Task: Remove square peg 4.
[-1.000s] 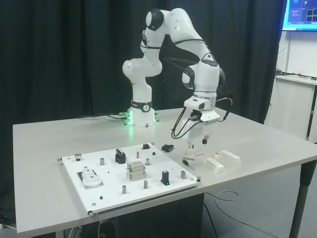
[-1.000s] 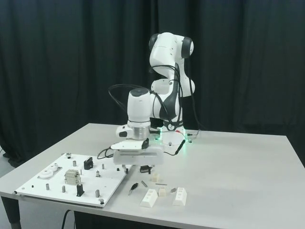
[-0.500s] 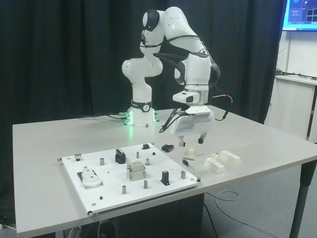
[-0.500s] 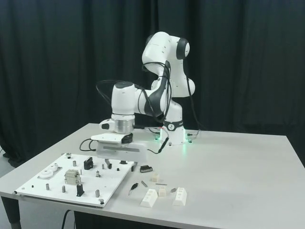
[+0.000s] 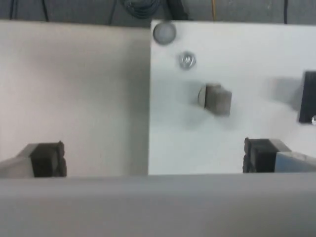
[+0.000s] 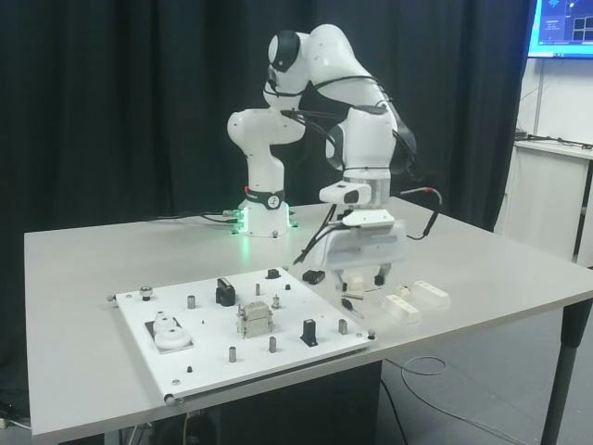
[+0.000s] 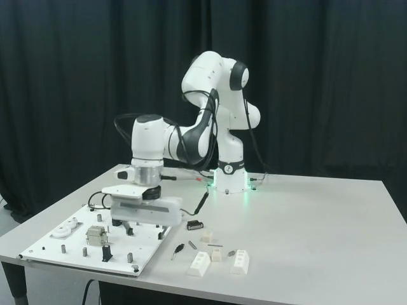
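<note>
A small grey square peg stands upright in the white board, close to the board's corner screw. The same peg shows in both room views near the board's front corner. My gripper hangs open above the board's edge, holding nothing. One finger is over the bare table and the other finger is over the board. The peg is apart from both fingers.
The board also carries other pegs, a black block, a metal connector and white gears. Beside it on the table lie white blocks, a black plug and small loose parts.
The arm has swung from above the loose parts on the table toward the board. The gripper now hangs over the board's edge near the peg.
</note>
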